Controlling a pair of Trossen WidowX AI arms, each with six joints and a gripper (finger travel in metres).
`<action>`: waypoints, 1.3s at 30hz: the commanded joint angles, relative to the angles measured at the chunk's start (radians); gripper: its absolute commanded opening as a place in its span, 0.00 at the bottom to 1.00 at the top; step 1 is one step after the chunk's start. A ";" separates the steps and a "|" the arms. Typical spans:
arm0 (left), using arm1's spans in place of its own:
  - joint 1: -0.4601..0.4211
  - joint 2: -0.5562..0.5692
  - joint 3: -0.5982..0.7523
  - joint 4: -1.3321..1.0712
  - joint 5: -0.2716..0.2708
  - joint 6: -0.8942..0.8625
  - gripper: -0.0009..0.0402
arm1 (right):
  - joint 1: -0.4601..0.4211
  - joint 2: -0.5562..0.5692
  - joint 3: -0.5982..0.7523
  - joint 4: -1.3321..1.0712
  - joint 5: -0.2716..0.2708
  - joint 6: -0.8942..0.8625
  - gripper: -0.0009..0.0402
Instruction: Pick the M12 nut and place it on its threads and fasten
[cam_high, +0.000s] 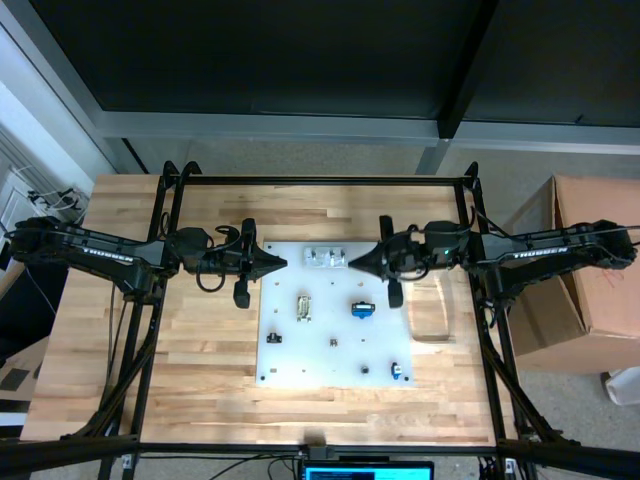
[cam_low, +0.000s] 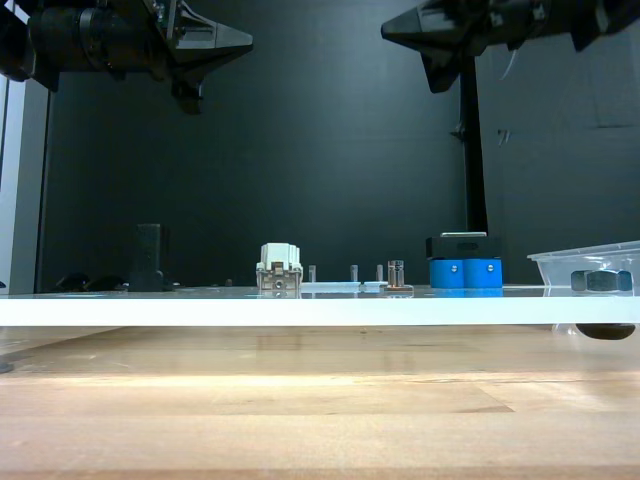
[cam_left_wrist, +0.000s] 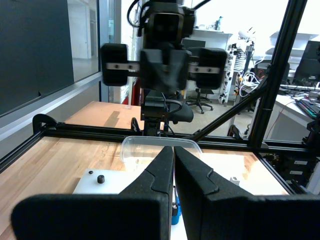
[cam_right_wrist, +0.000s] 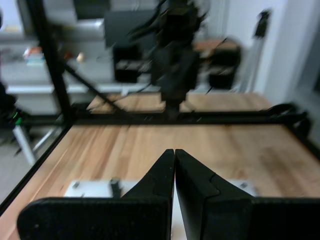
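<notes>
Sitting on stud, nut (cam_low: 601, 281) below jaws

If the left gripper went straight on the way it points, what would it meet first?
Probably the right gripper, facing the left gripper across a free gap; both are shut, high over the white board's far edge. The small silver nut appears to sit on its stud.

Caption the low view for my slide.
Left gripper and right gripper hang shut above the board; silver nut on its stud before the clear tray.
</notes>
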 joint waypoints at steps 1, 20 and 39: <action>0.000 0.000 0.000 0.000 0.000 0.000 0.02 | -0.010 -0.014 -0.058 0.109 0.014 0.005 0.02; 0.000 0.000 0.000 0.000 0.000 0.000 0.02 | -0.010 -0.019 -0.166 0.297 0.045 0.027 0.02; 0.000 0.000 0.000 0.000 0.000 0.000 0.02 | -0.010 -0.019 -0.166 0.296 0.001 0.026 0.02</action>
